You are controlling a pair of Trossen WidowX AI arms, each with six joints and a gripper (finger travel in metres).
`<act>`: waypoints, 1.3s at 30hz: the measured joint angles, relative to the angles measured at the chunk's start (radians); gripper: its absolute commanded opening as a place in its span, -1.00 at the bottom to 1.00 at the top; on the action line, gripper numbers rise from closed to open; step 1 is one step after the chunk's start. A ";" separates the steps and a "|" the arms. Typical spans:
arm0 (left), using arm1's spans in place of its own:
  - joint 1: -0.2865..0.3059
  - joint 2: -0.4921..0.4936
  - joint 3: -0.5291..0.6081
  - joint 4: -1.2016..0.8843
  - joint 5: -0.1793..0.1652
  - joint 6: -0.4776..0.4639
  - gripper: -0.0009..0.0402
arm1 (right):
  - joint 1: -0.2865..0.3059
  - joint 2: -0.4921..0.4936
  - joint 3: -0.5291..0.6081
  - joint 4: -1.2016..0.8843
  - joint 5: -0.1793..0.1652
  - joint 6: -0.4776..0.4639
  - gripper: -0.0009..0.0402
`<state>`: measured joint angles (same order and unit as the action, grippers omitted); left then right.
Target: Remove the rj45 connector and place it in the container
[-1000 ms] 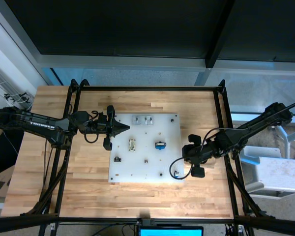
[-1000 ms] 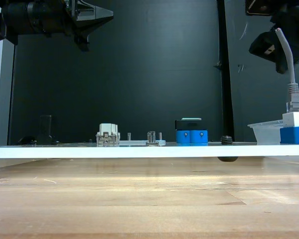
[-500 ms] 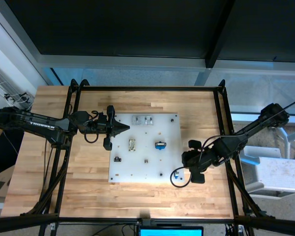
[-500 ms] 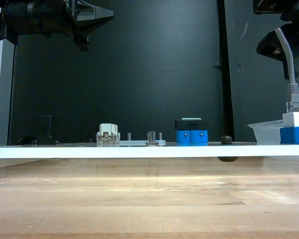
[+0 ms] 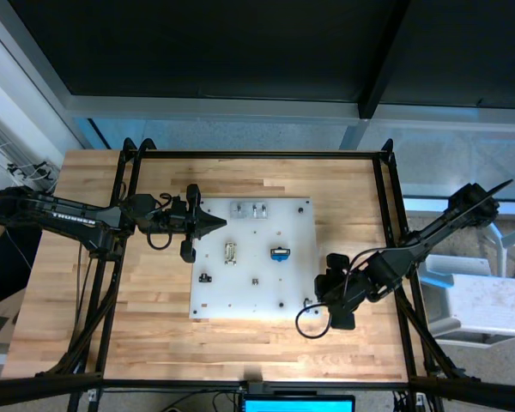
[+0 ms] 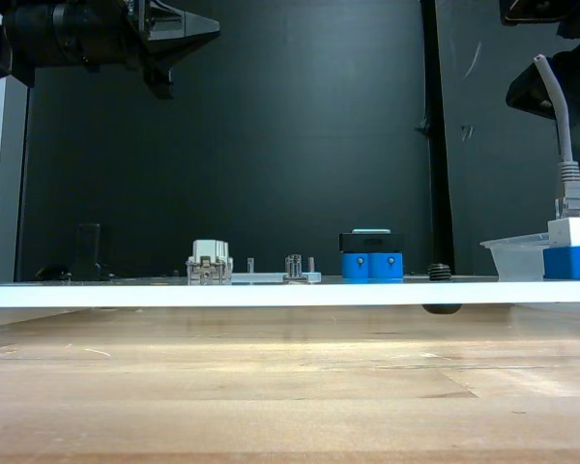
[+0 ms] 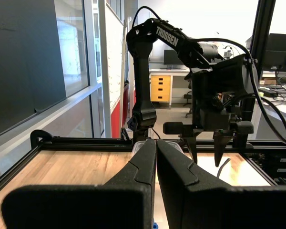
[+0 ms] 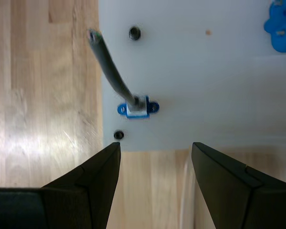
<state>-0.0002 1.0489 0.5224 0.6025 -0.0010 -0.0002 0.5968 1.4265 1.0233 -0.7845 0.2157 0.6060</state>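
Observation:
The rj45 connector point(image 8: 137, 102) is plugged upright into its small blue socket block point(image 8: 137, 109) near the white board's point(image 5: 253, 257) near right corner, and its grey cable point(image 8: 108, 64) rises from it. The low view shows the plug point(image 6: 570, 189) still seated. My right gripper point(image 8: 155, 149) hovers open above that corner, its fingers point(image 8: 104, 176) empty and just off the board's edge. In the high view the right gripper point(image 5: 323, 292) is beside the connector point(image 5: 307, 302). A pale shallow tray rim, apparently the container point(image 6: 510, 249), shows next to the socket. My left gripper point(image 5: 216, 223) is shut at the board's left edge.
On the board stand a wider blue connector point(image 5: 280, 254), a silver D-shaped connector point(image 5: 231, 254) and small fittings point(image 5: 254, 209). Black frame rails point(image 5: 386, 223) border the table. The cable loops off the board onto the wood point(image 5: 309, 324).
My right arm has moved toward the table's near edge along the board's right side, ending over the connector's corner. The left arm has stayed still.

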 measured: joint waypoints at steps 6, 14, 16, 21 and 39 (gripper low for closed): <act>0.000 0.000 0.000 0.000 0.000 0.000 -0.96 | 0.005 0.035 0.000 0.051 0.011 0.000 0.06; 0.000 0.000 0.000 0.000 0.000 0.000 -0.96 | 0.011 0.065 0.000 0.090 0.033 0.000 0.06; 0.000 0.000 0.000 0.000 0.000 0.000 -0.96 | 0.013 0.071 0.000 0.097 0.051 -0.001 0.06; 0.000 0.000 0.000 0.000 0.000 0.000 -0.96 | 0.015 0.085 0.000 0.108 0.054 -0.002 0.06; 0.000 0.000 0.000 0.000 0.000 0.000 -0.96 | 0.019 0.108 -0.046 0.192 0.084 -0.020 0.06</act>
<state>-0.0002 1.0489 0.5228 0.6029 -0.0010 -0.0002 0.6159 1.5341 0.9775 -0.5922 0.2996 0.5861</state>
